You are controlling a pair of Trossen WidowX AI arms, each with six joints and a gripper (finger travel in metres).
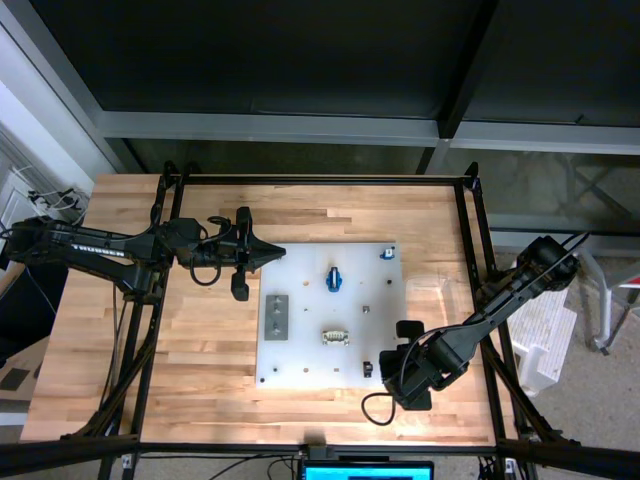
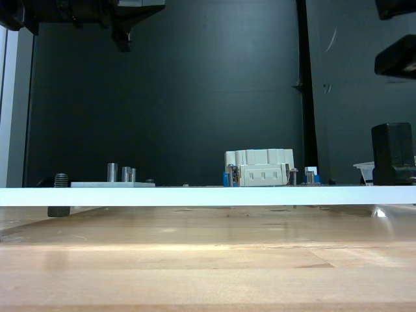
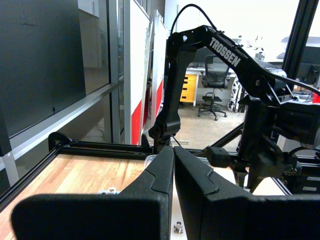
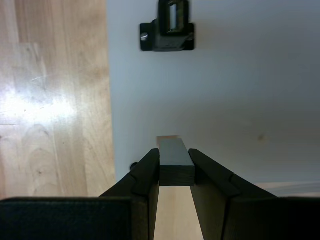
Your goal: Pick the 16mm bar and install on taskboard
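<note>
We have the 16mm bar [image 4: 176, 161] in the right gripper [image 4: 175, 157]. It is a dark grey square-section piece, pinched from both sides by the fingers [image 4: 145, 175], which close tight on its flanks. The bar is held, not lying free. It hangs over the white taskboard [image 1: 300, 350] at the near right corner, close to where the board's edge meets the wooden table [image 1: 200, 380].

Just past the bar's end we see a small square opening [image 4: 167, 139] in the board, with wood colour showing through. We cannot tell whether the bar touches the board or stands in any seat.

Further along the board from the bar sits a black bracket [image 4: 167, 32], fixed to the white surface and well apart from the fingers.

Moving outward in the high view, we have a beige connector [image 1: 335, 337] near the board's middle and a blue part [image 1: 333, 278] beyond it. A grey plate [image 1: 275, 317] with metal pegs [image 2: 122, 173] lies toward the left side.

Over at the board's far left corner we find the left gripper [image 3: 173, 155], raised high above the surface and pointing inward. Its fingers [image 3: 160, 170] are pressed together with nothing between them.
</note>
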